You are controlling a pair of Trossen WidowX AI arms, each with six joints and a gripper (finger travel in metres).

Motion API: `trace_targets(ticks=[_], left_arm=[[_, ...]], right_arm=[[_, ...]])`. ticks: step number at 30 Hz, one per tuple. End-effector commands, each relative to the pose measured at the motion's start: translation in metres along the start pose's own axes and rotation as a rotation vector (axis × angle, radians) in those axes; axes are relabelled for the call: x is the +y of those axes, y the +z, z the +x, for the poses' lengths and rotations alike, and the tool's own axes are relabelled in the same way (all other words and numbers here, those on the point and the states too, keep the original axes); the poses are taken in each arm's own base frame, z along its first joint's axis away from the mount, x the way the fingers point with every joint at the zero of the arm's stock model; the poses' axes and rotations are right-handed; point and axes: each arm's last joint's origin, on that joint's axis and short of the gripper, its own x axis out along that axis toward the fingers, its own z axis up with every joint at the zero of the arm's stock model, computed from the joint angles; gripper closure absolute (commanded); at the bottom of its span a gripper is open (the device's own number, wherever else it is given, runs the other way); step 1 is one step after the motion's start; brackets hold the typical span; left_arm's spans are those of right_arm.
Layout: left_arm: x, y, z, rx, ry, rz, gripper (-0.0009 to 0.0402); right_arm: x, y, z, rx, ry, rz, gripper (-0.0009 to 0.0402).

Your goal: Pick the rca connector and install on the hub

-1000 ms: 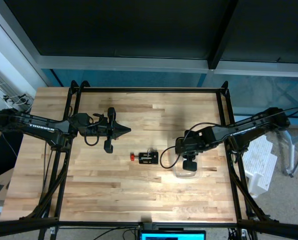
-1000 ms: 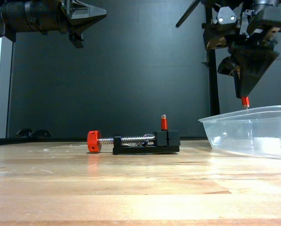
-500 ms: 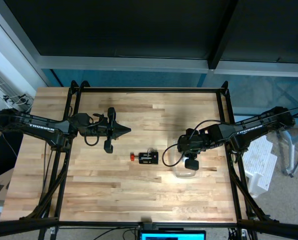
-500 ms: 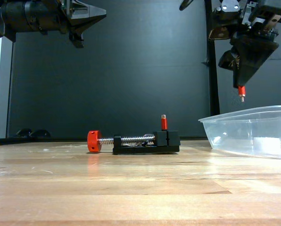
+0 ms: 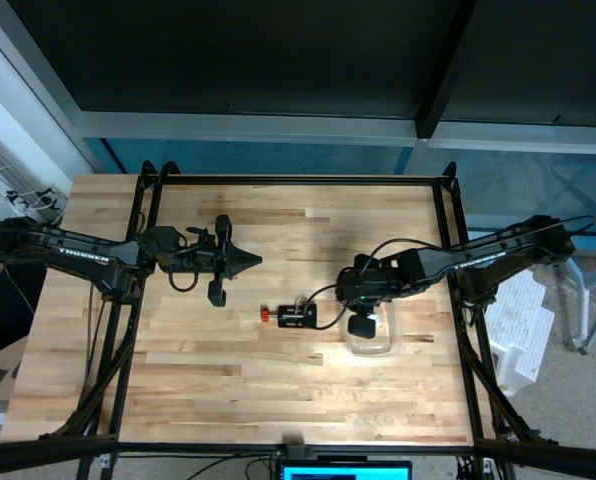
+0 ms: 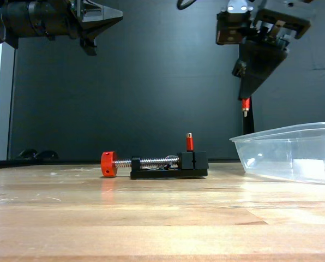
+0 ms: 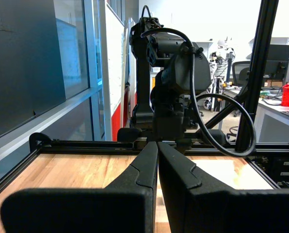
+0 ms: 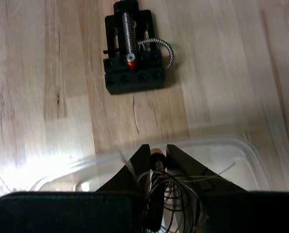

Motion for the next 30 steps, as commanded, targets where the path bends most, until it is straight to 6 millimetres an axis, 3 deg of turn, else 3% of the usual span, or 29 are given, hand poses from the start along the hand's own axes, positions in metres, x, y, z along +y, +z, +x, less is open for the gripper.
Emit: trace_targets(ticks=[1, 18, 30], left_arm=[[0.000, 0.000, 0.000, 0.000, 0.000, 0.000, 0.0393], [0.000, 0.000, 0.000, 0.000, 0.000, 0.000, 0.0393], [0.000, 0.000, 0.000, 0.000, 0.000, 0.000, 0.0393]], right_arm=[[0.002, 0.012, 0.005, -0.001, -0.003, 0.004, 0.0393], [0.017, 0.057, 0.034, 0.032, -0.019, -0.015, 0.0393], [0.022, 0.069, 0.047, 0.051, -0.025, -0.041, 0.0393]])
